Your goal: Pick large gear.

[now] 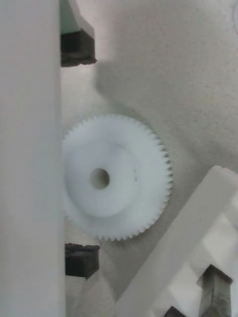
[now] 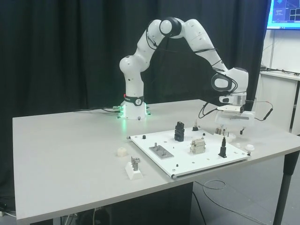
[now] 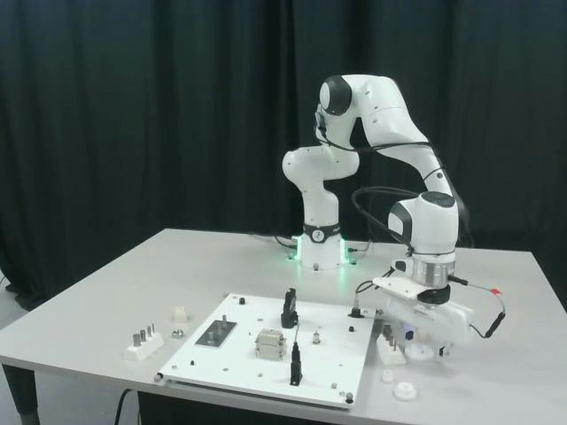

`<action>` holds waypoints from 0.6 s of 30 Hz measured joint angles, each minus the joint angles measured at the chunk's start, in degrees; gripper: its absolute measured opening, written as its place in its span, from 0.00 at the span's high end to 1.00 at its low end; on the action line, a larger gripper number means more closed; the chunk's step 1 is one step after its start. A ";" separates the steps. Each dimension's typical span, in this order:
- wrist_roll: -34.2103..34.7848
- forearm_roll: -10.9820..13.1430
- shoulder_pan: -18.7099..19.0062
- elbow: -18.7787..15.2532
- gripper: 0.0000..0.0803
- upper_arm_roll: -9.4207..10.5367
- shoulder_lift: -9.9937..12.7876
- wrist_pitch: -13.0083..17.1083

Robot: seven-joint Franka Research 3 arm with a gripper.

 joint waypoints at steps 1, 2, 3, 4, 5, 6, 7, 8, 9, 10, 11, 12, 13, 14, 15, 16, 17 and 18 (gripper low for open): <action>0.00 -0.02 0.00 0.00 0.00 0.00 0.03 0.04; 0.00 -0.05 0.00 0.00 0.00 -0.01 0.06 0.07; 0.00 -0.07 0.00 0.00 0.00 -0.03 0.09 0.09; 0.00 -0.11 0.00 0.00 0.00 -0.06 0.12 0.12; 0.00 -0.15 0.00 0.00 0.00 -0.08 0.15 0.14; 0.00 -0.19 0.00 -0.01 0.00 -0.11 0.18 0.16; 0.00 -0.22 0.00 -0.01 0.00 -0.14 0.21 0.19; 0.00 -0.25 0.00 -0.01 0.00 -0.18 0.26 0.25; 0.00 -0.28 0.00 -0.01 0.00 -0.22 0.31 0.32; -0.01 -0.32 0.00 -0.01 0.00 -0.25 0.37 0.40; -0.04 -0.36 0.00 -0.01 0.00 -0.28 0.43 0.49; -0.04 -0.40 0.00 -0.01 0.00 -0.31 0.50 0.61; -0.04 -0.42 0.00 -0.01 0.00 -0.34 0.56 0.72; -0.04 -0.43 0.00 -0.01 0.00 -0.37 0.63 0.83; -0.04 -0.43 0.00 -0.01 0.00 -0.39 0.70 0.90; -0.04 -0.43 0.00 -0.01 0.00 -0.40 0.75 0.95; -0.04 -0.43 0.00 -0.01 0.00 -0.42 0.81 1.00; -0.04 -0.45 0.00 -0.01 0.00 -0.42 0.86 1.02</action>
